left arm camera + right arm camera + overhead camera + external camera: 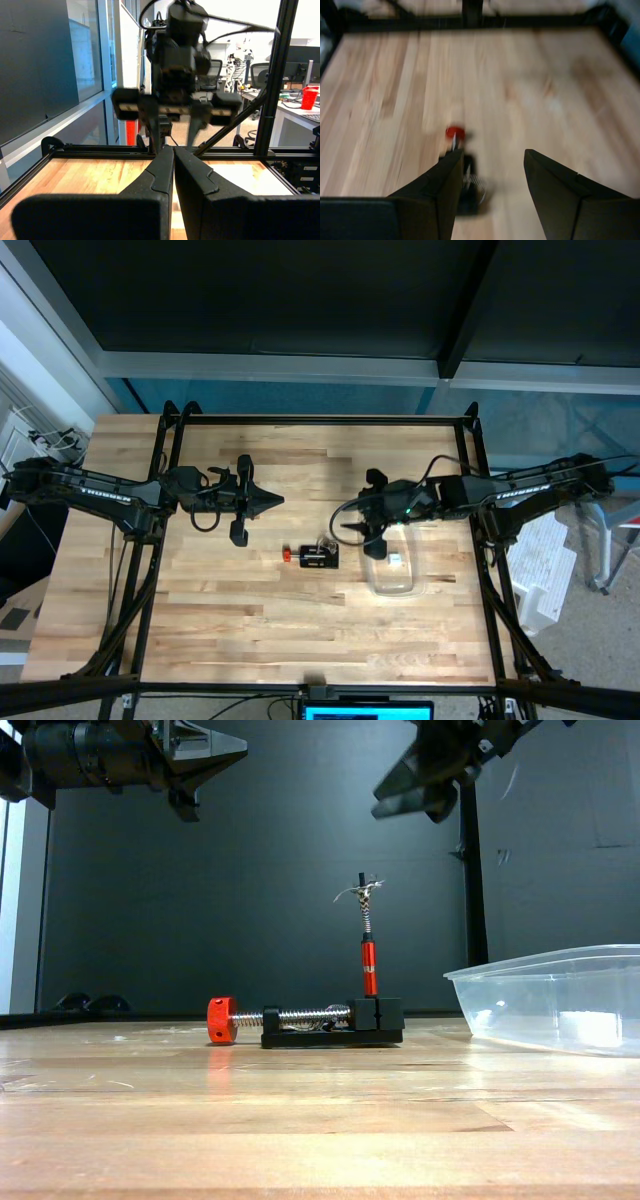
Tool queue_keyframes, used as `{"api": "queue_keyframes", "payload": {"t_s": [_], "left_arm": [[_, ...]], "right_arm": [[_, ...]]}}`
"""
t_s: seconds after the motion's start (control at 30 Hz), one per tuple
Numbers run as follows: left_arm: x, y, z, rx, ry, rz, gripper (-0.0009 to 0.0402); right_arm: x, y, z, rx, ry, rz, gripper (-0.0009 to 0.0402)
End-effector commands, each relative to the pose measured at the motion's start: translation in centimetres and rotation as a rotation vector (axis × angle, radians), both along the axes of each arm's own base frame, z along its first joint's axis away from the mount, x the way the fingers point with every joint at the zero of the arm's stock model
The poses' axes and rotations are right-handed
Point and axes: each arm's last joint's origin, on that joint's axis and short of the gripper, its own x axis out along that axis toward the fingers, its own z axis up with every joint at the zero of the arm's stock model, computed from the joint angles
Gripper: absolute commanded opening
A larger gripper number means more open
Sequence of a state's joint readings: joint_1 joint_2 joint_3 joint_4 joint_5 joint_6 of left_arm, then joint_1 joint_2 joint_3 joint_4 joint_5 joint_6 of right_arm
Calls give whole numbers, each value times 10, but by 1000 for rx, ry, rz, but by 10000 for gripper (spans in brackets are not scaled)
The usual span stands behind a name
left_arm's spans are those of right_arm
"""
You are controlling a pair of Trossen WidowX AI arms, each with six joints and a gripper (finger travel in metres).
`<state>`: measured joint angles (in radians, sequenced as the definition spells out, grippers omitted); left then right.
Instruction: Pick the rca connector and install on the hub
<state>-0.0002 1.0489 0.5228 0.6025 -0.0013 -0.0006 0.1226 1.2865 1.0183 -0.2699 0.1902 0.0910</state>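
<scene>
The wooden table top (320,1140) is shown nearest the low view, with the hub (330,1020) resting on it near the table's middle. The hub (318,558) is seen as a small black block, and a red knob (221,1020) is carried at its left end on a threaded silvery screw (295,1016).

The rca connector (368,955) is shown upright on the hub's right-hand block, held by neither arm. Its red barrel is at the bottom, and loose silvery wires are splayed at its top.

A clear plastic tray (540,995) is placed just to the right of the hub, apart from it. 1 small white piece (395,559) is seen inside the tray.

The left gripper (278,501) is held in the air, well to the left of the hub and farther from the near edge. Its 2 fingers (157,172) are pressed together, and nothing is held.

The right gripper (348,520) is held in the air just beyond the hub's right end, beside the tray's far left corner. Its 2 fingers (445,180) are spread apart, and nothing is held between them. In the right wrist view the red knob (454,133) is blurred.
</scene>
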Motion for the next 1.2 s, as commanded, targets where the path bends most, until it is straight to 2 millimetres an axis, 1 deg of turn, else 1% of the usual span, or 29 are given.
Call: {"api": "queue_keyframes", "payload": {"t_s": [0.03, 0.17, 0.3, 0.47, 0.6, 0.67, 0.73, 1.03, 1.2], "left_arm": [[0, 0, 0, 0, 0, 0, 0], [0, 0, 0, 0, 0, 0, 0], [0, 0, 0, 0, 0, 0, 0], [0, 0, 0, 0, 0, 0, 0], [0, 0, 0, 0, 0, 0, 0], [0, 0, 0, 0, 0, 0, 0], [0, 0, 0, 0, 0, 0, 0], [0, 0, 0, 0, 0, 0, 0], [0, 0, 0, 0, 0, 0, 0]], "right_arm": [[-5, -4, 7, 5, -116, 4, 133], [-14, -6, 9, 9, -237, 4, 104], [-23, -8, 7, 32, -329, 26, 78], [-32, -9, 2, 45, -433, 38, 44], [-38, -12, -3, 49, -486, 31, 13], [-40, -13, -5, 58, -516, 54, -3], [-41, -14, -7, 66, -540, 71, 3], [-42, -26, -14, 49, -568, 67, 0], [-42, -27, -15, 33, -566, 69, 0]]}}
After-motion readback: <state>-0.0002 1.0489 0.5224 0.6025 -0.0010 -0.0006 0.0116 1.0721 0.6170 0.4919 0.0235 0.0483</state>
